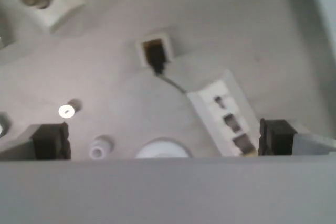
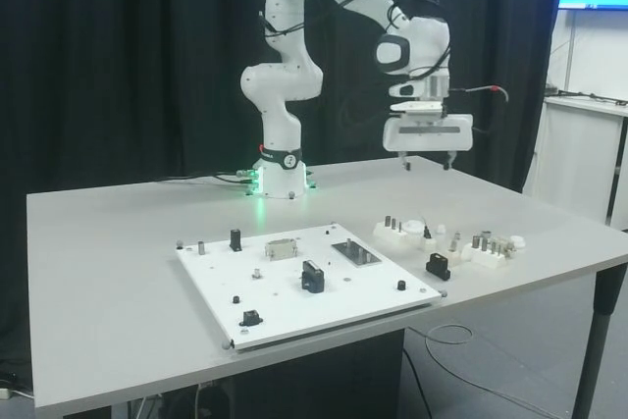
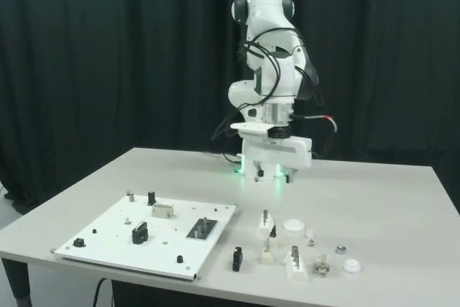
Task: Pick BNC.
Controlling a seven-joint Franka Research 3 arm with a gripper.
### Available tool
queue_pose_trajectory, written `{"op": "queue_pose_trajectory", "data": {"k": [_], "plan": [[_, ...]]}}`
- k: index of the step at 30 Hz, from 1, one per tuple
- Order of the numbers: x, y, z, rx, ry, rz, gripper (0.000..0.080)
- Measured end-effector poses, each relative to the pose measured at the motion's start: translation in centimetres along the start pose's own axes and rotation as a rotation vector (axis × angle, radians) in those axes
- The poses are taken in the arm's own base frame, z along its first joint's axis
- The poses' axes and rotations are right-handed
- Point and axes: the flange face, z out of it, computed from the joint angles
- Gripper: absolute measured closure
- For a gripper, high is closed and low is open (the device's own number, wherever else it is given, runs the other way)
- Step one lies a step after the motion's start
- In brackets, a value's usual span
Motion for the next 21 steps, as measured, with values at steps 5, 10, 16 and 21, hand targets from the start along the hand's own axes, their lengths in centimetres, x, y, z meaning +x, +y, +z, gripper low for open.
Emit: {"op": "queue_pose_trajectory", "data": {"k": [5,10,16,21], "plan": [[-1.4,-1.5,0.8,0.012,-0.012,-0.065,0.0003],[-2.7,-2.8,1.4,0.016,-0.011,-0.122,0.0003],[-4.0,-4.0,2.3,0.012,0.000,-0.193,0.0003],[-5.0,-4.6,3.3,0.002,-0.007,-0.223,0.0003]]}}
